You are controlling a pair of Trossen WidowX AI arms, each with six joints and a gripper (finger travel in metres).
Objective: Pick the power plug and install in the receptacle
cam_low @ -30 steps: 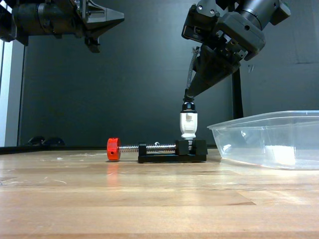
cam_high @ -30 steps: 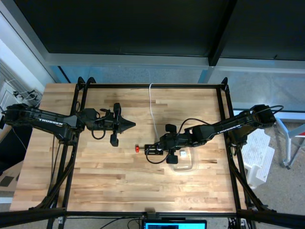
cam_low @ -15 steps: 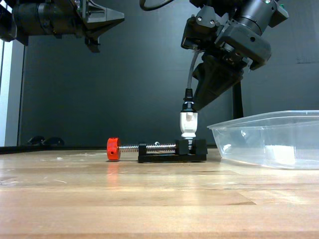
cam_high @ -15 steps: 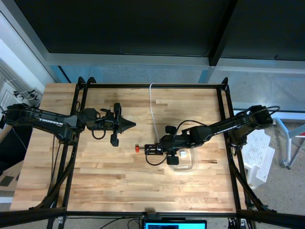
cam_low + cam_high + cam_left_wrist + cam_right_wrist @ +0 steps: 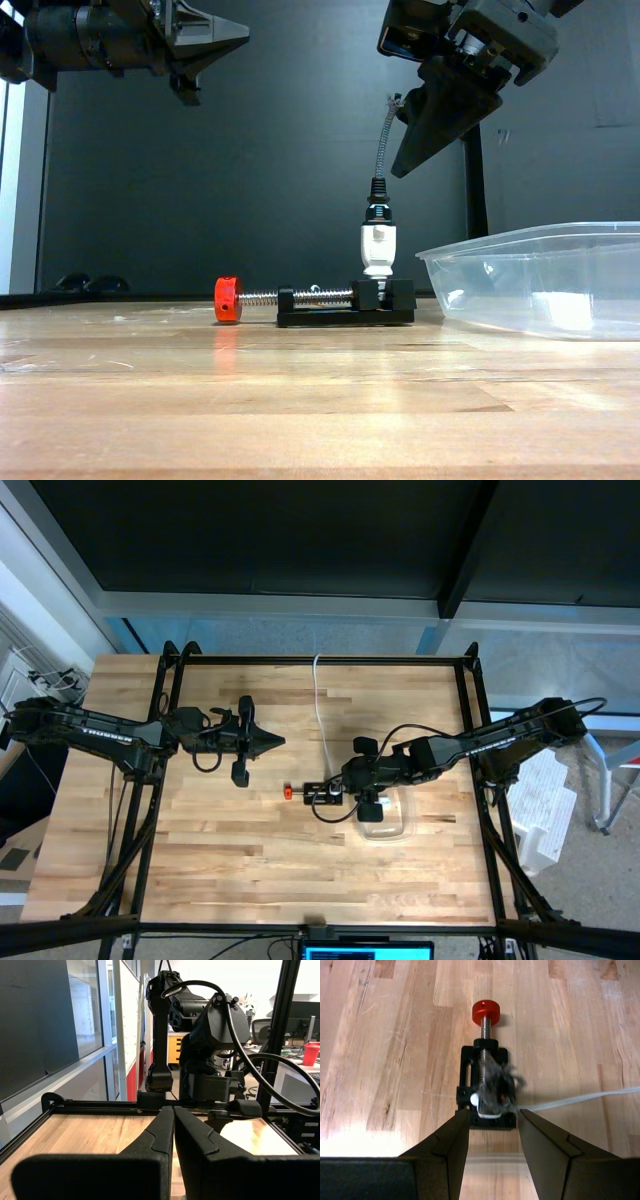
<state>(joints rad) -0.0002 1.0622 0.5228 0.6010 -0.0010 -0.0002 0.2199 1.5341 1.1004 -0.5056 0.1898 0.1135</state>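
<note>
Black power plug (image 5: 377,203) sits right on top of the white receptacle (image 5: 378,248), touching it. The receptacle stands up in the little vise (image 5: 345,303) on the wood table (image 5: 300,400). I see my right gripper (image 5: 405,160) above the plug, fingers apart, holding nothing. My left gripper (image 5: 240,38) hangs high, well apart from them, fingers pressed together.

Plastic tray (image 5: 530,262) just beside receptacle (image 5: 378,250)
</note>
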